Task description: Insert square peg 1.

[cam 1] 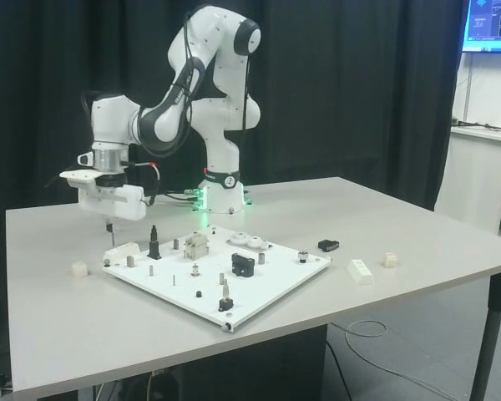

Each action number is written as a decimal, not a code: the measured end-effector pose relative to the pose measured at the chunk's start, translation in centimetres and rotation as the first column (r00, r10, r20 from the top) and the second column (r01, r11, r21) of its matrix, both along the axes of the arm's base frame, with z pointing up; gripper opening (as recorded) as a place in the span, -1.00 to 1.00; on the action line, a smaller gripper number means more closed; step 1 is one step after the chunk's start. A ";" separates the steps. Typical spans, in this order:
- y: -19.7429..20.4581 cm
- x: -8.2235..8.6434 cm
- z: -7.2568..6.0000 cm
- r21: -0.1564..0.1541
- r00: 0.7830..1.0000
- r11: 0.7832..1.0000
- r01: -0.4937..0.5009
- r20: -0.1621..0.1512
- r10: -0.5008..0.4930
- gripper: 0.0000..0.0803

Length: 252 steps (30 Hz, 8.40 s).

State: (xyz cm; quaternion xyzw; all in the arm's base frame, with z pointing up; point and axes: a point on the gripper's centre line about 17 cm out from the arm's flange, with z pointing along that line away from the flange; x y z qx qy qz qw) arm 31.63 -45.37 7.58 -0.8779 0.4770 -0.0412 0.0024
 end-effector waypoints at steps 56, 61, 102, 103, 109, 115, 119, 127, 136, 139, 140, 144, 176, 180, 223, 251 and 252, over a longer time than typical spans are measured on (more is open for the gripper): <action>5.8 10.9 10.9 0.070 0.759 0.756 -0.650 0.023 0.651 -0.93; 8.1 12.3 11.0 0.082 0.693 0.690 -0.719 0.013 0.721 -0.93; 21.5 17.4 6.8 0.062 0.214 0.216 -0.974 -0.038 0.976 -0.93; 21.6 17.4 6.6 0.057 0.210 0.212 -0.976 -0.044 0.977 -0.93; 21.7 17.4 5.2 0.026 0.200 0.203 -0.979 -0.073 0.977 -0.93; 21.6 17.4 3.9 -0.006 0.197 0.197 -0.980 -0.100 0.975 -0.93; 21.7 17.4 3.2 -0.022 0.192 0.191 -0.981 -0.114 0.975 -0.93; 22.1 17.4 2.3 -0.037 0.184 0.181 -0.983 -0.132 0.974 -0.93; 22.1 17.3 1.4 -0.040 0.192 0.188 -0.981 -0.142 0.971 -0.93; 22.1 17.4 1.2 -0.041 0.198 0.194 -0.980 -0.142 0.970 -0.93; 22.1 17.4 1.1 -0.042 0.199 0.195 -0.980 -0.143 0.970 -0.93; 22.2 17.4 0.8 -0.042 0.201 0.197 -0.980 -0.144 0.969 -0.93; 22.2 17.6 -0.8 -0.044 0.167 0.162 -0.986 -0.131 0.977 -0.93; 22.2 17.6 -0.9 -0.044 0.166 0.162 -0.986 -0.129 0.978 -0.93; 22.1 18.3 -1.4 -0.055 0.188 0.183 -0.982 -0.112 0.976 -0.93; 22.0 18.3 -1.5 -0.052 0.202 0.198 -0.979 -0.100 0.974 -0.93; 22.0 18.3 -1.5 -0.052 0.208 0.204 -0.978 -0.097 0.973 -0.93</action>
